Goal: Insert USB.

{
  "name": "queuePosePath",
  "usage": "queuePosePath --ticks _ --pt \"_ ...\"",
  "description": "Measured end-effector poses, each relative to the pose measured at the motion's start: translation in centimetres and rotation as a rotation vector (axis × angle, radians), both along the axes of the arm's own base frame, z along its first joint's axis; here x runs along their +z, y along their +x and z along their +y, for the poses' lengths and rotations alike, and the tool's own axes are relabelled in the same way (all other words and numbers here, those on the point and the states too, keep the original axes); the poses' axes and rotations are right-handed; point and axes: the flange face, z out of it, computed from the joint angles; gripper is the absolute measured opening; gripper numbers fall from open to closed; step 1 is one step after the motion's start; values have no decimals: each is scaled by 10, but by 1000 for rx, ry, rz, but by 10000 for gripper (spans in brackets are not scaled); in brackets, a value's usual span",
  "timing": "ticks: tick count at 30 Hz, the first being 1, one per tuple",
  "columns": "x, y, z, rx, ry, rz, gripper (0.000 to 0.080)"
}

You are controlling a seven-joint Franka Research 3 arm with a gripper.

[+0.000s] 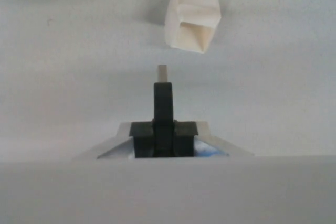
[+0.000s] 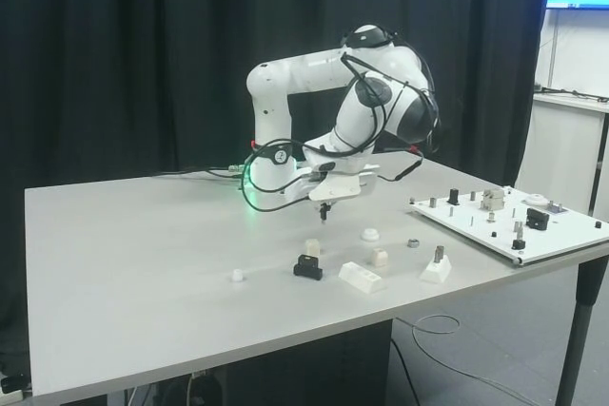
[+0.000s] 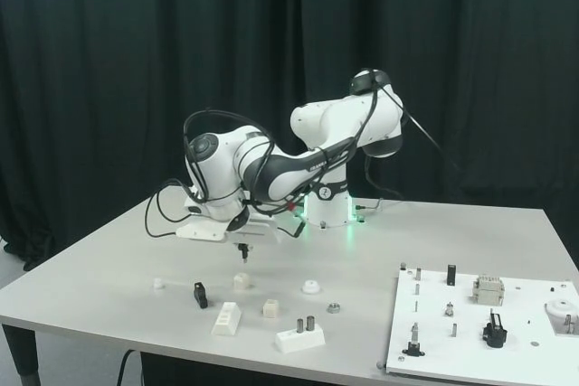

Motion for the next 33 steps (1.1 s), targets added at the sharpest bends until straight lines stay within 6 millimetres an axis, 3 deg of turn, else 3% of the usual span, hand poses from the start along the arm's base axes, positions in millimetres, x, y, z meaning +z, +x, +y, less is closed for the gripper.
queuePosePath --ticks 6,13,33 --pt "1 0 10 23 6 -2 72" --pt "1 0 37 84 16 -12 72" --pt "10 -6 151 219 -42 -94 72"
